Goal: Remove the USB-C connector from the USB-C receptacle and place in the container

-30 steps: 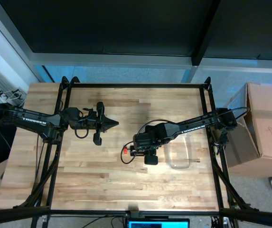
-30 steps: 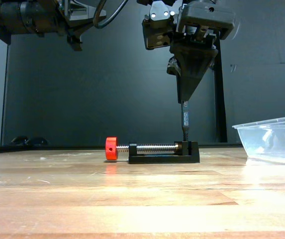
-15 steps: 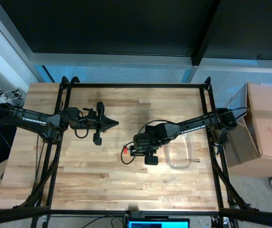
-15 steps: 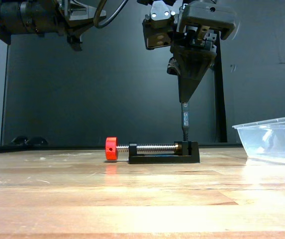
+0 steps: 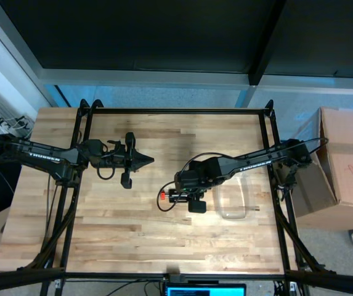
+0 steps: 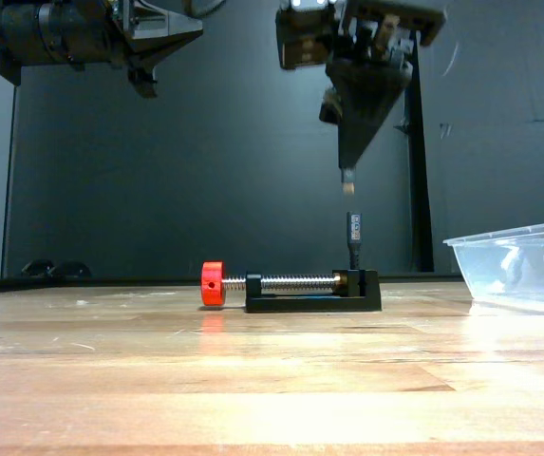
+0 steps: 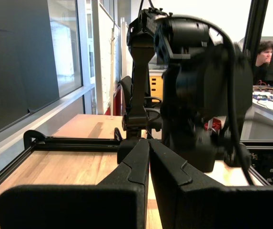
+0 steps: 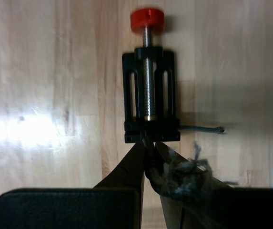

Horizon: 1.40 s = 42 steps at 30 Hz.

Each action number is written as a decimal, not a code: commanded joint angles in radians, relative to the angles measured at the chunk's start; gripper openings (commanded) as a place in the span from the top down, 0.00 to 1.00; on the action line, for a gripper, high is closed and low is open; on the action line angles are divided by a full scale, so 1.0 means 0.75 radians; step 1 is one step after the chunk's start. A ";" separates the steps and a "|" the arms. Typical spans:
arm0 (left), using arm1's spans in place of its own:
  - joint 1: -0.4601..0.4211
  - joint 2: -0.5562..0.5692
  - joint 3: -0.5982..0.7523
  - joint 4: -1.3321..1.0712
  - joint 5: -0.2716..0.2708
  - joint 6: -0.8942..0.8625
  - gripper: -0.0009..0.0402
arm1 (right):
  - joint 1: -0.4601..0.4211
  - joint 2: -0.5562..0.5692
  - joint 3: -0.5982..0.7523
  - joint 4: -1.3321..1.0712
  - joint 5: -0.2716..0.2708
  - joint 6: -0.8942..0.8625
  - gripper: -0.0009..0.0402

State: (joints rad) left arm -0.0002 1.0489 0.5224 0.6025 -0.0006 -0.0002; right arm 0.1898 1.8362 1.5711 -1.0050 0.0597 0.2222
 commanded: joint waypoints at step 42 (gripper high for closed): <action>0.000 0.001 0.001 0.000 0.000 0.000 0.98 | 0.100 -0.534 -0.393 -0.169 -0.001 0.059 0.98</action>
State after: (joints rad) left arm -0.0002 1.0489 0.5224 0.6022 -0.0006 -0.0002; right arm 0.2577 1.4605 1.3067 -1.1316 0.0593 0.2577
